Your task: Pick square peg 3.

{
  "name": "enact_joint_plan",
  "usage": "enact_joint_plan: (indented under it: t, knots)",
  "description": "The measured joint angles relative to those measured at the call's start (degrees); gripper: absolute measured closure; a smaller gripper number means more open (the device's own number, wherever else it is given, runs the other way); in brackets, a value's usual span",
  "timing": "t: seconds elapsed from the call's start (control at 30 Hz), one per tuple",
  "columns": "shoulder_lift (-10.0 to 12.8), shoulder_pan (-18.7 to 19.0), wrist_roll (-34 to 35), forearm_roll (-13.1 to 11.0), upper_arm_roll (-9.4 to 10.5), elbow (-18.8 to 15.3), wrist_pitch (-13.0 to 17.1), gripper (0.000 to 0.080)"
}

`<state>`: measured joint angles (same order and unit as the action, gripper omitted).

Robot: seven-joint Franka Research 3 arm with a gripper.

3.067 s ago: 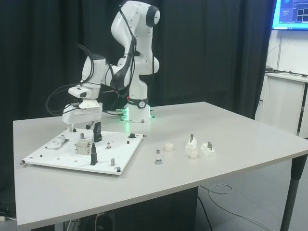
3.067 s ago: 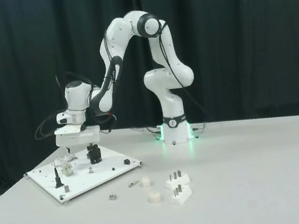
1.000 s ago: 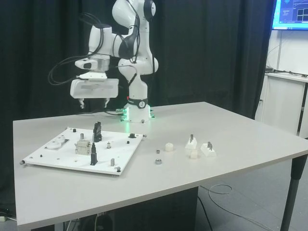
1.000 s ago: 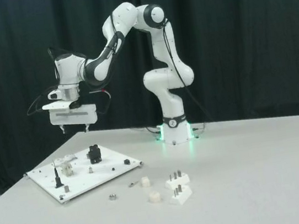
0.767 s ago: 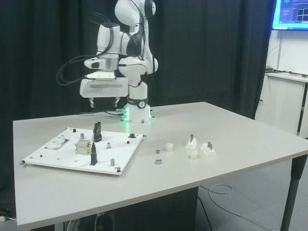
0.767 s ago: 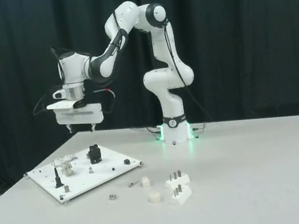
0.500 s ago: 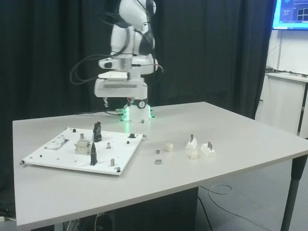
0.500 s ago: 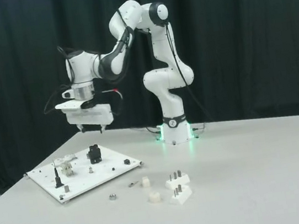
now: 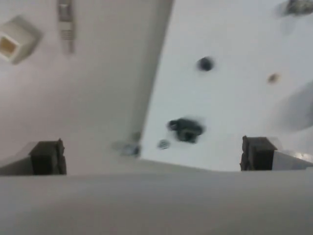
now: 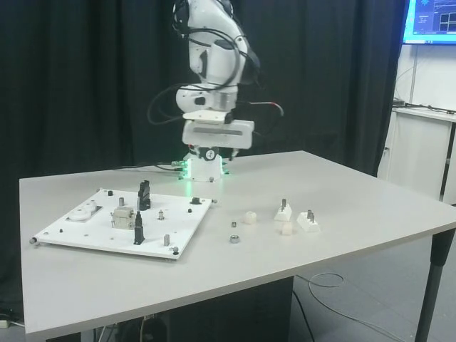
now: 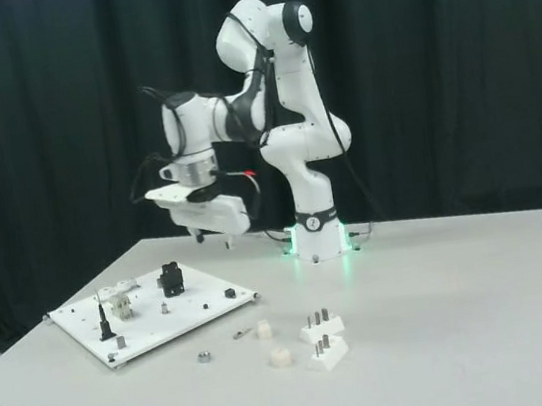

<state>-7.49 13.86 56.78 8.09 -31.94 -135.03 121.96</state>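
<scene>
Gripper [image 9: 151, 155] spread wide above white board [image 9: 234, 73] edge.

You are looking at a robotics lab. Black curtains [image 11: 37, 115] close off the whole back of the scene, like a test cell. A white arm [image 11: 273, 112] is bolted to a grey counter [image 11: 443, 280], with green light glowing at its base [image 11: 319, 242]. A white assembly board [image 10: 121, 224] with small fixtures lies on the counter. In the first room view you can see a screen [image 10: 431, 21] on the wall and a white cabinet [image 10: 420, 149] at the side.
</scene>
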Motion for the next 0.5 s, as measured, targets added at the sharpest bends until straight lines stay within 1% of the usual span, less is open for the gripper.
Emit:
enact_joint_plan:
  t: [0.13, 0.27, 0.37, 0.5]
  knots:
    - [-0.02, 0.70, 7.67, -0.95, 2.66, -0.51, 0.00, 0.0003]
    - [-0.02, 1.34, 14.17, -1.31, 4.88, -0.94, 0.01, 0.0003]
    - [-0.02, 1.88, 17.79, -1.66, 6.18, -1.23, 0.03, 0.0003]
    - [-0.02, 2.46, 22.32, -3.01, 7.60, -1.52, 0.10, 0.0003]
